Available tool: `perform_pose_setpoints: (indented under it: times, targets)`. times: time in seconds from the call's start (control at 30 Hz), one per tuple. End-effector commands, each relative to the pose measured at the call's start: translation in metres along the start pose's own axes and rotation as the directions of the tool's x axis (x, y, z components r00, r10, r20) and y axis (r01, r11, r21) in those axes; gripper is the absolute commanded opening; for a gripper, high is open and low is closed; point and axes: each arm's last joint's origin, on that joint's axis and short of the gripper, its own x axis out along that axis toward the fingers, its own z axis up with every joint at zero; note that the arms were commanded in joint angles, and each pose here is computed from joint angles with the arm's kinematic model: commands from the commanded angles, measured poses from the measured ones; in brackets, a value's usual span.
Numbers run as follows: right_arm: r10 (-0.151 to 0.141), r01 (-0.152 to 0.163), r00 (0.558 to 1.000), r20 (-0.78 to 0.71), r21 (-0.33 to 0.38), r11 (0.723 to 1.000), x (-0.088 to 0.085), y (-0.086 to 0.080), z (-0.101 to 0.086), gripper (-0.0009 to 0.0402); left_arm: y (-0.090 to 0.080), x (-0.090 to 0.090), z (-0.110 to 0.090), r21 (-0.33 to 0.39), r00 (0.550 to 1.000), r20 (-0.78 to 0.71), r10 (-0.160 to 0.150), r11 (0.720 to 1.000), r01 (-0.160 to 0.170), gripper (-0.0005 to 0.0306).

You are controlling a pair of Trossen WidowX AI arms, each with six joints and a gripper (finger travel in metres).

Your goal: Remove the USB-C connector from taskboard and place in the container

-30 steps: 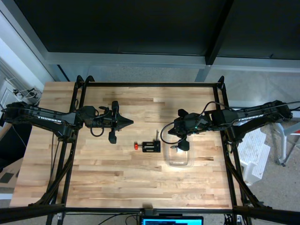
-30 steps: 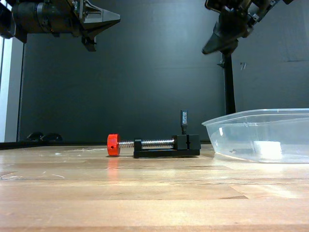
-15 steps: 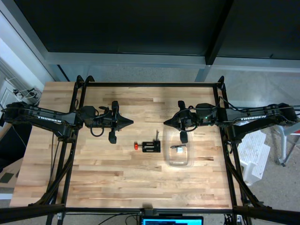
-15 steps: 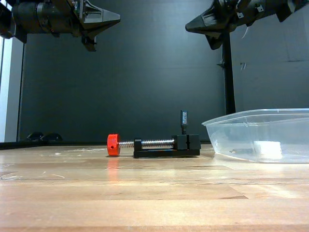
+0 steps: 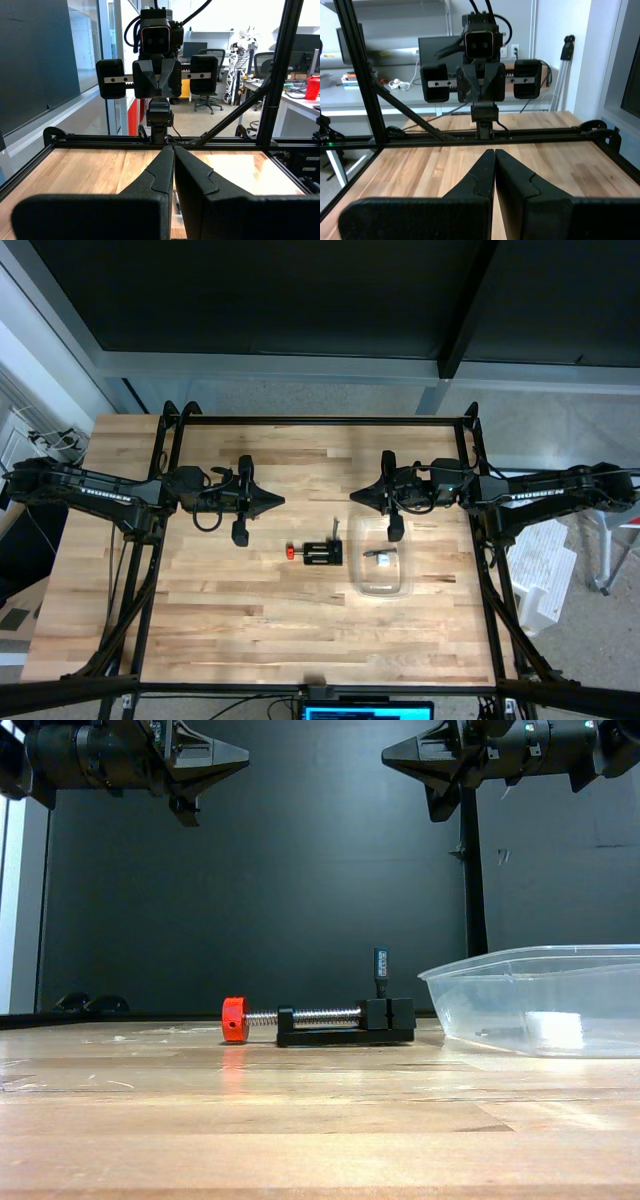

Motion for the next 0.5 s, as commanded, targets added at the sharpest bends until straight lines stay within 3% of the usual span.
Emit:
perform_pose_setpoints:
  times: [0.03,0.5]
  targets:
    - [-0.005,0.005,1.0,0.008,0.01,1.0,-0.0003,-0.0017,-0.001,0.0,0.0001,0.0,0.0,0.0,1.0,0.0,0.0,1.0,0.0,0.0]
    - [-0.018,0.017,1.0,0.019,0.038,0.999,-0.0013,-0.0044,-0.0045,0.0,0.0,0.0001,0.0,0.0,1.0,0.0,0.0,1.0,0.0,0.0]
